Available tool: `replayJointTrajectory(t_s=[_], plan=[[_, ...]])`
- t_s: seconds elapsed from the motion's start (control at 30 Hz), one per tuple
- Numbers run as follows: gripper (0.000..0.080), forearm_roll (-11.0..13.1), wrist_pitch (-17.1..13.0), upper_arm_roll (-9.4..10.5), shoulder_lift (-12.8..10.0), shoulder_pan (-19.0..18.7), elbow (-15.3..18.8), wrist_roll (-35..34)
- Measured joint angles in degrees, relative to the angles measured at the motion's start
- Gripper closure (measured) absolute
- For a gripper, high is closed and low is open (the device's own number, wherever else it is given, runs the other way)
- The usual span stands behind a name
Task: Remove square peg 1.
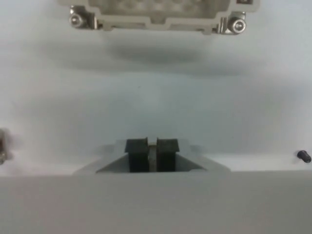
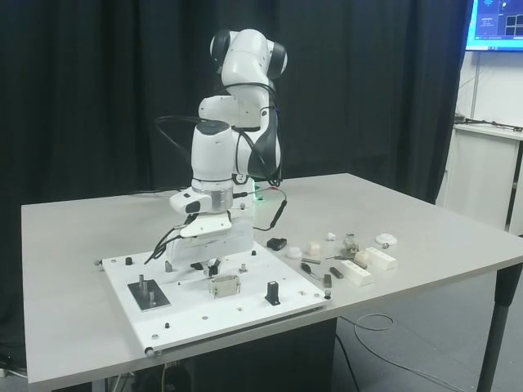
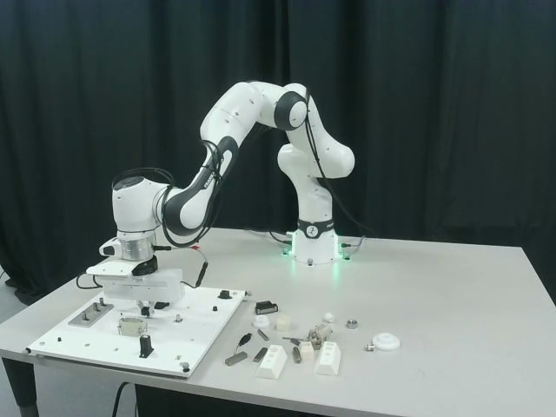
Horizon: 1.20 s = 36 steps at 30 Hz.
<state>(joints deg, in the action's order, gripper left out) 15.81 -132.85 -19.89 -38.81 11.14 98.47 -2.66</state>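
Two room views, one wrist close-up

one white board [image 2: 245, 314], two white blocks [image 3: 271, 361]

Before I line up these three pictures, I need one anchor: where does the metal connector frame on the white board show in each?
Wrist view: connector frame at the picture's upper edge, partly cut off.
First room view: connector frame on the white board, just in front of the pincer.
Second room view, below the pincer.
Shared landmark: the white board.

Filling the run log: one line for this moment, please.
gripper: low over white board | fingers: nearly shut on a thin grey piece, peg unconfirmed | peg: not yet lifted
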Motion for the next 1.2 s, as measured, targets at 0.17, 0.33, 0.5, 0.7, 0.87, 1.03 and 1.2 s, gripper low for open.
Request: replayJointTrajectory(t_s=[0.17,0.33,0.5,0.7,0.87,1.03,1.2], plan=[[0.0752,0.1,0.1,-0.01,0.0,0.0,0.0,0.0],[0.0770,0.1,0.1,-0.03,0.0,0.0,0.0,0.0],[0.0770,0.1,0.1,-0.06,0.0,0.0,0.0,0.0],[0.0770,0.1,0.2,-0.09,0.2,0.0,0.0,0.0],[0.0772,0.1,0.5,-0.15,0.4,0.0,0.0,0.5],[0.0772,0.0,0.7,-0.21,0.7,-0.1,0.0,0.7],[0.0772,0.0,1.0,-0.40,0.9,-0.2,0.0,0.8]])
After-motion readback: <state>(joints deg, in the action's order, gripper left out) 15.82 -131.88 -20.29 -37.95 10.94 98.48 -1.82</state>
